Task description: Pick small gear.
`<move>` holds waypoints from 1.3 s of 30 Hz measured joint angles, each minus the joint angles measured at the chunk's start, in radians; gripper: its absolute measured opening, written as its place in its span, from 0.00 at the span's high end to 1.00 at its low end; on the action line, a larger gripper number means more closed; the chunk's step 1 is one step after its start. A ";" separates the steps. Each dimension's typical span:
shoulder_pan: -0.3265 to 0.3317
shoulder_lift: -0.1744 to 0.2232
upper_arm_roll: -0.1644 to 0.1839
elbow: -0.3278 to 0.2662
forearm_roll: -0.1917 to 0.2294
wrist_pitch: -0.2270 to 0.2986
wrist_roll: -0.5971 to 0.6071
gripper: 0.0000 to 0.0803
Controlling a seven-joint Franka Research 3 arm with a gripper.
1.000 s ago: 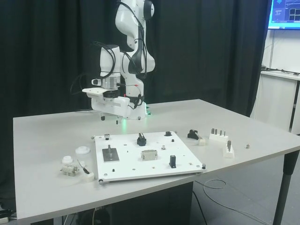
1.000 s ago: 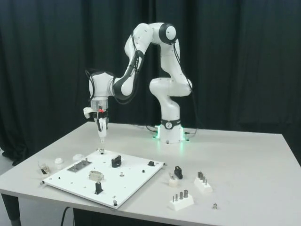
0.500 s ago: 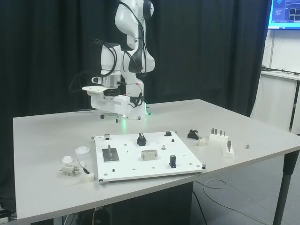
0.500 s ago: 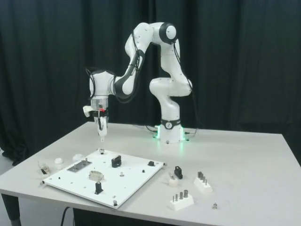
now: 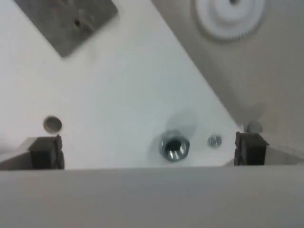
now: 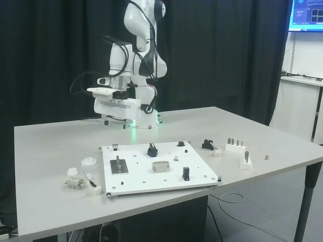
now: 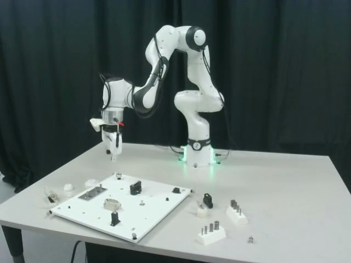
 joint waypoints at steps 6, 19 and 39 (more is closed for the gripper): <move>-0.005 0.016 -0.004 0.023 0.000 0.047 -0.037 0.00; -0.023 0.101 -0.004 0.083 0.016 0.121 -0.078 0.00; -0.057 0.332 0.000 0.270 0.233 0.161 -0.278 0.00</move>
